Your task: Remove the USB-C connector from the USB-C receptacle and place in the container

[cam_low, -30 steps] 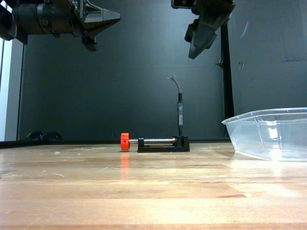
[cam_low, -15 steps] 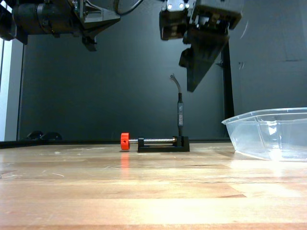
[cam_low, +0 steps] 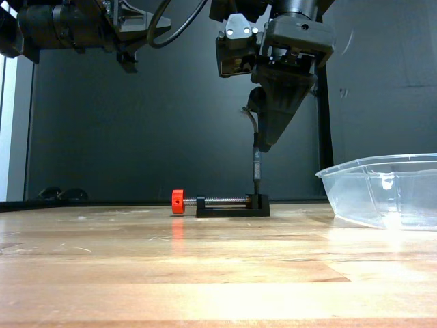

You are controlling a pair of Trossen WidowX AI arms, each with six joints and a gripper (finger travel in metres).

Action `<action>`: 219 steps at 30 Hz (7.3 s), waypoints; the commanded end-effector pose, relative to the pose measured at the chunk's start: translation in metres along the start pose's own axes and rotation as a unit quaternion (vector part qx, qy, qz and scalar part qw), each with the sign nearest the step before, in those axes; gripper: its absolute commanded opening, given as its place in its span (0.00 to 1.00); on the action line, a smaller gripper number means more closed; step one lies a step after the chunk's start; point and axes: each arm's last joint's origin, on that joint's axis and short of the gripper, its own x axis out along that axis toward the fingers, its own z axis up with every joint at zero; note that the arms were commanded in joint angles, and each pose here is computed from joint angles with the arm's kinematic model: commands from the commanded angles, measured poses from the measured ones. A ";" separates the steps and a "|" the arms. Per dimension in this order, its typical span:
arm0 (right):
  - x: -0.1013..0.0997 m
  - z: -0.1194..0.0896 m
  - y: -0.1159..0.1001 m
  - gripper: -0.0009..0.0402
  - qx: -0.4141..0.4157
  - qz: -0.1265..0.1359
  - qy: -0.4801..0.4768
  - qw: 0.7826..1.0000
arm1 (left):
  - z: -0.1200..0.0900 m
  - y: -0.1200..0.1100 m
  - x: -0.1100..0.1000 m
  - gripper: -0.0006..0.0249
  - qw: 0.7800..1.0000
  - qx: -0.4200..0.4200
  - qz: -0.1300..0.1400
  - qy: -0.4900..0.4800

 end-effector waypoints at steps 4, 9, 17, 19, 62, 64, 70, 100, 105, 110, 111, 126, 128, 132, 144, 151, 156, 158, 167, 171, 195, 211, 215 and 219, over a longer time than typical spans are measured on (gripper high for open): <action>0.002 0.000 0.000 0.43 0.000 -0.001 0.000 1.000 | 0.000 0.000 0.000 0.02 1.000 0.000 0.000 0.000; 0.002 0.000 0.000 0.34 0.002 -0.008 -0.001 1.000 | 0.000 0.000 0.000 0.02 1.000 0.000 0.000 0.000; 0.002 0.000 -0.001 0.17 0.002 -0.013 -0.002 1.000 | 0.000 0.000 0.000 0.02 1.000 0.000 0.000 0.000; 0.001 0.000 -0.001 0.13 0.002 -0.013 -0.002 1.000 | 0.000 0.000 0.000 0.02 1.000 0.000 0.000 0.000; -0.092 -0.019 -0.018 0.03 0.001 -0.002 -0.096 0.995 | 0.000 0.000 0.000 0.02 1.000 0.000 0.000 0.000; -0.095 -0.020 -0.018 0.03 -0.001 -0.001 -0.099 0.995 | 0.000 0.000 0.000 0.02 1.000 0.000 0.000 0.000; -0.095 -0.020 -0.018 0.03 -0.005 -0.002 -0.098 0.995 | 0.000 0.000 0.000 0.03 1.000 0.000 0.000 0.000; -0.084 -0.020 -0.071 0.21 0.001 -0.040 -0.066 0.997 | 0.000 0.000 0.000 0.02 1.000 0.000 0.000 0.000; -0.070 -0.016 -0.071 0.38 -0.008 -0.039 -0.046 0.998 | 0.000 0.000 0.000 0.02 1.000 0.000 0.000 0.000; -0.054 -0.011 -0.070 0.47 -0.013 -0.038 -0.028 0.999 | 0.000 0.000 0.000 0.02 1.000 0.000 0.000 0.000; -0.051 -0.010 -0.070 0.48 -0.014 -0.038 -0.025 0.999 | 0.000 0.000 0.000 0.02 1.000 0.000 0.000 0.000; -0.005 0.001 -0.061 0.36 -0.029 -0.034 0.007 0.999 | 0.000 0.000 0.000 0.02 1.000 0.000 0.000 0.000; -0.004 0.002 -0.061 0.32 -0.029 -0.033 0.003 0.999 | 0.000 0.000 0.000 0.02 1.000 0.000 0.000 0.000; -0.004 0.003 -0.061 0.25 -0.030 -0.033 -0.003 0.999 | 0.000 0.000 0.000 0.02 1.000 0.000 0.000 0.000; -0.004 0.003 -0.061 0.03 -0.034 -0.037 -0.002 0.999 | 0.000 0.000 0.000 0.02 1.000 0.000 0.000 0.000; -0.004 0.003 -0.061 0.02 -0.033 -0.037 -0.003 0.999 | 0.000 0.000 0.000 0.03 1.000 0.000 0.000 0.000; -0.008 0.003 -0.061 0.02 -0.033 -0.037 -0.006 0.999 | 0.000 0.000 0.000 0.02 1.000 0.000 0.000 0.000; -0.011 0.005 -0.061 0.02 -0.033 -0.037 -0.010 0.999 | 0.000 0.000 0.000 0.02 1.000 0.000 0.000 0.000; -0.034 0.004 -0.059 0.02 -0.034 -0.037 -0.018 0.999 | 0.000 0.000 0.000 0.02 1.000 0.000 0.000 0.000; -0.045 0.002 -0.058 0.02 -0.030 -0.037 -0.028 0.998 | 0.000 0.000 0.000 0.03 1.000 0.000 0.000 0.000; -0.068 -0.064 -0.017 0.02 -0.005 -0.012 -0.028 1.000 | -0.001 0.000 0.001 0.03 1.000 0.000 0.000 0.004; -0.045 -0.121 -0.002 0.02 -0.004 -0.007 0.022 1.000 | -0.001 0.000 0.001 0.02 1.000 0.000 0.000 0.004; -0.036 -0.124 0.002 0.02 0.002 0.004 0.015 1.000 | -0.001 0.000 0.001 0.02 1.000 0.000 0.000 0.004; -0.027 -0.129 0.004 0.03 0.006 0.015 0.015 1.000 | -0.001 0.000 0.001 0.02 1.000 0.000 0.000 0.004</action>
